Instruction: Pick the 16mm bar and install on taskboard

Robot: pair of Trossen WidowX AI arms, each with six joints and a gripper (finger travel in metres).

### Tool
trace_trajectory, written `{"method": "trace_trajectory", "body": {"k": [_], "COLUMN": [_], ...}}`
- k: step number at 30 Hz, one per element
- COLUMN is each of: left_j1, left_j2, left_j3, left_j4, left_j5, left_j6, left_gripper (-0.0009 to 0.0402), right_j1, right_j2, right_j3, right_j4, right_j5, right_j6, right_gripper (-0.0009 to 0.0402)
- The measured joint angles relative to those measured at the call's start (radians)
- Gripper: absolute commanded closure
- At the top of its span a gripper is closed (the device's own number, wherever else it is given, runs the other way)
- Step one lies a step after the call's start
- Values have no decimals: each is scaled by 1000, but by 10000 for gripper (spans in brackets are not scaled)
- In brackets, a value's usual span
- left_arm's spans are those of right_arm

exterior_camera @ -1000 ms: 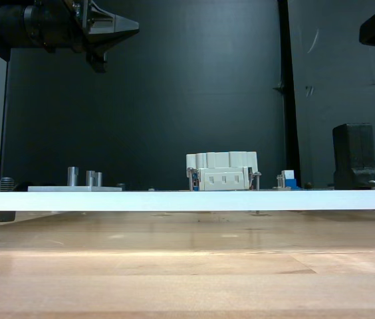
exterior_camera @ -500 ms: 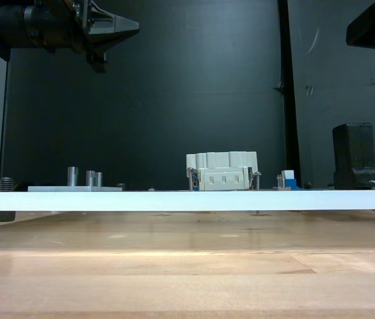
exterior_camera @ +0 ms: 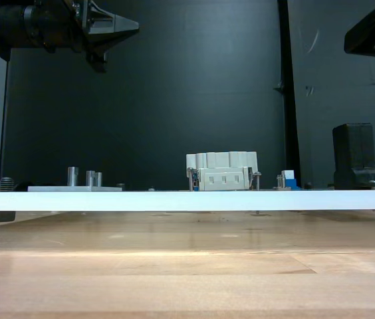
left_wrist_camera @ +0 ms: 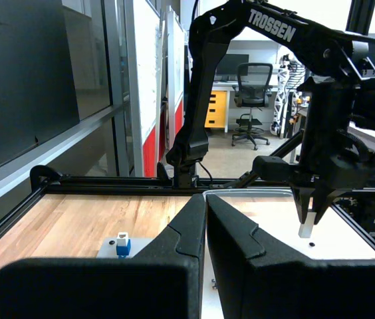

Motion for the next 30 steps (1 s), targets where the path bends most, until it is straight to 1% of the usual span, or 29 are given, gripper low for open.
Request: {"method": "trace_trajectory", "body": {"k": [6, 18, 30], "left_j1": [0, 0, 0], "left_j2": [0, 0, 0], "left_j3": [0, 0, 0], "left_j4": [0, 0, 0], "left_j5": [0, 0, 0], "left_j6": [0, 0, 0], "left_gripper": [393, 393, 393], "right_j1": [0, 0, 1], "right_j2": [0, 32, 32], "right_j3": [-29, -32, -46], "right_j4": [36, 58, 74], "right_j5": [-2, -4, 0], "right_j6": [1, -1, 8], "right_gripper": [380, 380, 380]}}
